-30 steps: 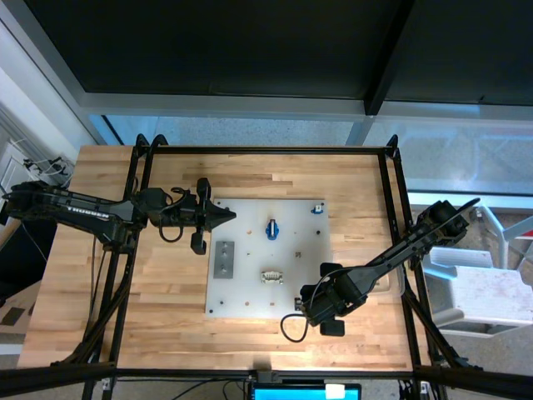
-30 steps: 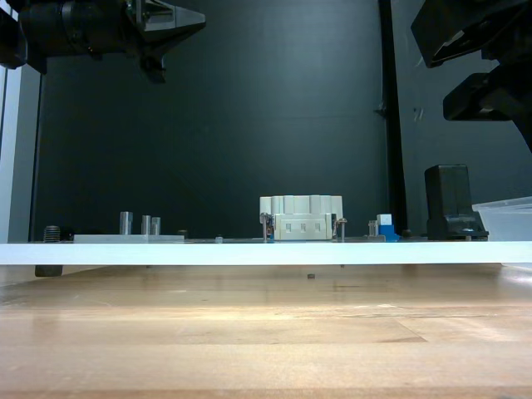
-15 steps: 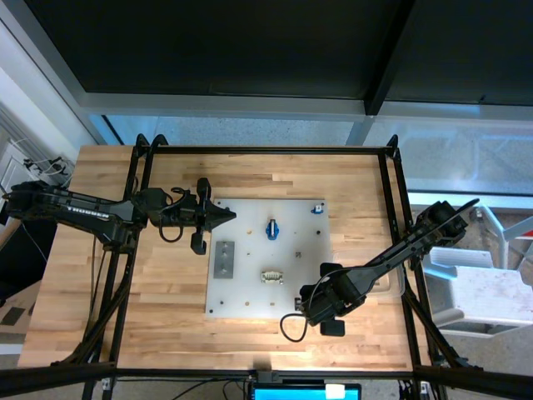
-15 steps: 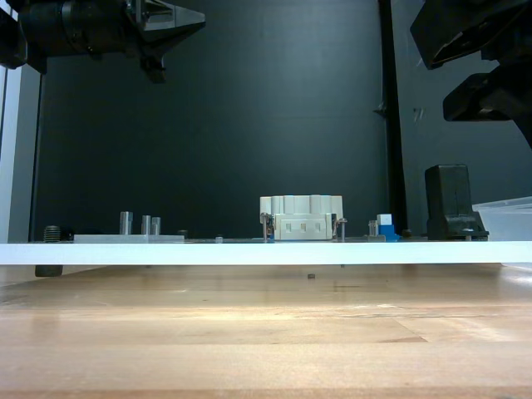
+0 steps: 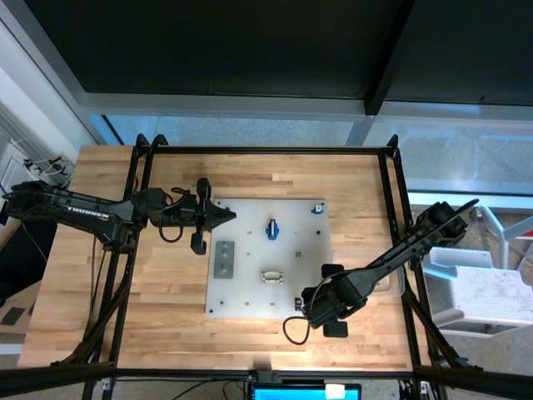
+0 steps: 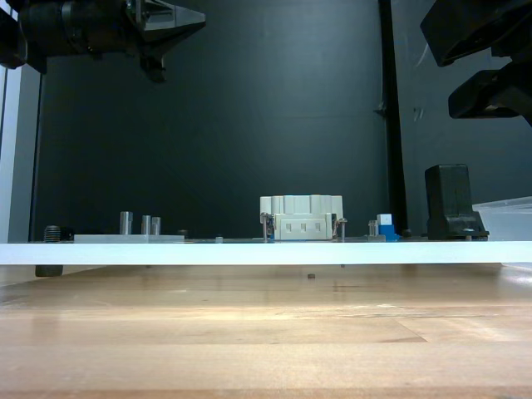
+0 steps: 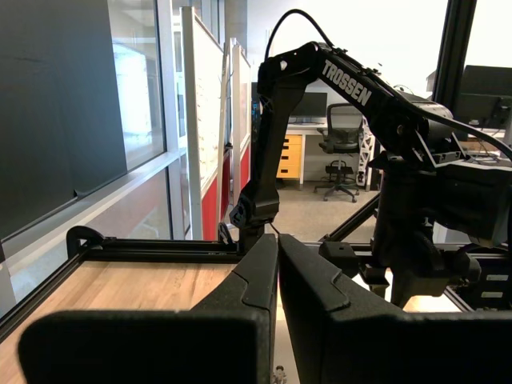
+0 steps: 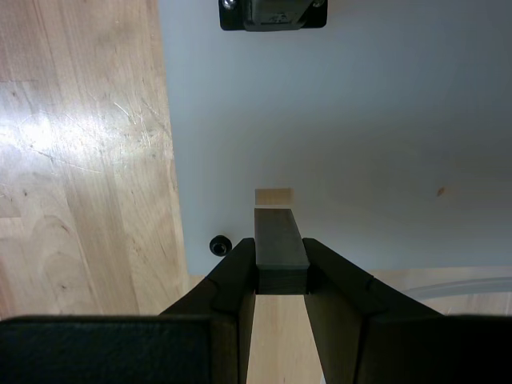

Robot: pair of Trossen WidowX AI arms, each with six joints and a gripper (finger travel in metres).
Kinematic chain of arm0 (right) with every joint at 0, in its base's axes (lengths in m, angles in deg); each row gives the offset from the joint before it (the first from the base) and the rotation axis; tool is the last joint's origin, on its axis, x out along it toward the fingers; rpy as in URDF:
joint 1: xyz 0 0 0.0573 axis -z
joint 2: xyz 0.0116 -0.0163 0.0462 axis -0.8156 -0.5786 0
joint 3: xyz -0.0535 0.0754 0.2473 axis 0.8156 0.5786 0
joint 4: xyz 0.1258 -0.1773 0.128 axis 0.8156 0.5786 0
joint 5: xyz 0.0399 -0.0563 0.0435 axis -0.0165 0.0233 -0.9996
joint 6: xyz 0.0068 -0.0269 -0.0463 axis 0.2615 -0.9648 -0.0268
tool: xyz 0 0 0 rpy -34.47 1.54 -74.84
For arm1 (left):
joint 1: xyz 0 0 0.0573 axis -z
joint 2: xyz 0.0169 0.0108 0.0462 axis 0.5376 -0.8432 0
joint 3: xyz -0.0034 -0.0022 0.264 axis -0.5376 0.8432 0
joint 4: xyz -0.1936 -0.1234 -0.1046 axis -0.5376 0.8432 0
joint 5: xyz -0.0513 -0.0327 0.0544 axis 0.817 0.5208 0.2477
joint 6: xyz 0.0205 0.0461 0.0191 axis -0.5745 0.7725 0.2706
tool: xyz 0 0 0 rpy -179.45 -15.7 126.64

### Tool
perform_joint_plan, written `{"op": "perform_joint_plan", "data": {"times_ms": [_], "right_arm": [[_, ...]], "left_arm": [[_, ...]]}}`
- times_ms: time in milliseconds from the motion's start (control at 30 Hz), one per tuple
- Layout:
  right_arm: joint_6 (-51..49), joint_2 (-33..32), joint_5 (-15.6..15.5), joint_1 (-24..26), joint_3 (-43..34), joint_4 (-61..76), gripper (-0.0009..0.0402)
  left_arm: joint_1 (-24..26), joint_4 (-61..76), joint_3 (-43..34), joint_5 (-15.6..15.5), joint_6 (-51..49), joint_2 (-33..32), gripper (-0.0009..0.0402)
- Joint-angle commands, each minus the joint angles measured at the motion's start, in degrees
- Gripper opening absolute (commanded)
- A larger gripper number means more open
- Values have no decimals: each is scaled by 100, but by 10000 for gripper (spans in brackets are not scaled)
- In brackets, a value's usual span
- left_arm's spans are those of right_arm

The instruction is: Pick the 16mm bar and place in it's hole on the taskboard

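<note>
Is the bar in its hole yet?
No, the right gripper holds the bar clear of its empty square hole; the left gripper hangs shut by the board's left edge.

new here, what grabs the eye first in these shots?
First, the right gripper over the near-right corner of the taskboard. Its fingers are shut on the dark 16mm bar, held clear above the board close to a small square hole. Then the left gripper, fingers shut on nothing, hanging high over the board's far-left edge.

Left gripper (image 5: 223, 215) hangs at 10 o'clock, fingers pressed together; right gripper (image 5: 312, 307), at 5 o'clock, pinches the bar (image 8: 280, 240).
</note>
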Motion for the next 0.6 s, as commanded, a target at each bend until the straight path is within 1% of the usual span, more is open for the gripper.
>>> {"op": "perform_joint_plan", "data": {"times_ms": [33, 333, 567, 600], "right_arm": [[2, 9, 166, 15, -9, -42, 0], [7, 9, 181, 35, -9, -116, 0], [4, 9, 136, 35, -9, -162, 0], [0, 9, 87, 37, -9, -162, 0]], "left_arm": [[0, 0, 0, 0, 2, 0, 0], [-2, 0, 0, 0, 2, 0, 0], [0, 0, 0, 0, 0, 0, 0], [-2, 0, 0, 0, 2, 0, 0]]}}
